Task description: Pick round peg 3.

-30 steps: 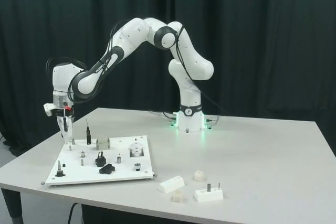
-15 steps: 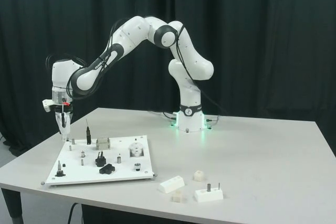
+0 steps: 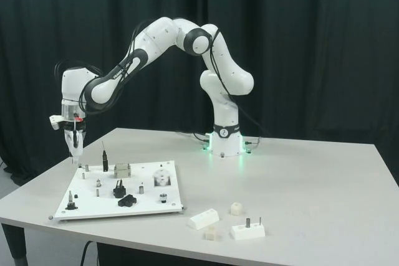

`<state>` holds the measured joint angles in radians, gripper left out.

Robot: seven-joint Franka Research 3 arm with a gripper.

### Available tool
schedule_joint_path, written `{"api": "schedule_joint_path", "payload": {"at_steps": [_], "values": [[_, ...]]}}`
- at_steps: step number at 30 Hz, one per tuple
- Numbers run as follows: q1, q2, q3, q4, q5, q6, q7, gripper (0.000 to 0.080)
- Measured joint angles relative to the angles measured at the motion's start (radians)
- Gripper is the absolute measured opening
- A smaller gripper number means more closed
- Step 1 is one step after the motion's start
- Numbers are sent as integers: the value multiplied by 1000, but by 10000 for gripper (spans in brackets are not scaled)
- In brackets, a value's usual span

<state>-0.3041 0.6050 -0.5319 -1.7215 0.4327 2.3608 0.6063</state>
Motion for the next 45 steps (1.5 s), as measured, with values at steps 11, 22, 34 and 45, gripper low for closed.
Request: {"api": "schedule_joint_path", "payload": {"at_steps": [11,22,34,45], "values": [[3,-11,0,0,0,-5,0,800],[12,-21,0,0,-1,-9,0,800],[14,-27,-2,0,-2,-12,8,800],[16,-37,-3,0,-4,-20,10,800]]}}
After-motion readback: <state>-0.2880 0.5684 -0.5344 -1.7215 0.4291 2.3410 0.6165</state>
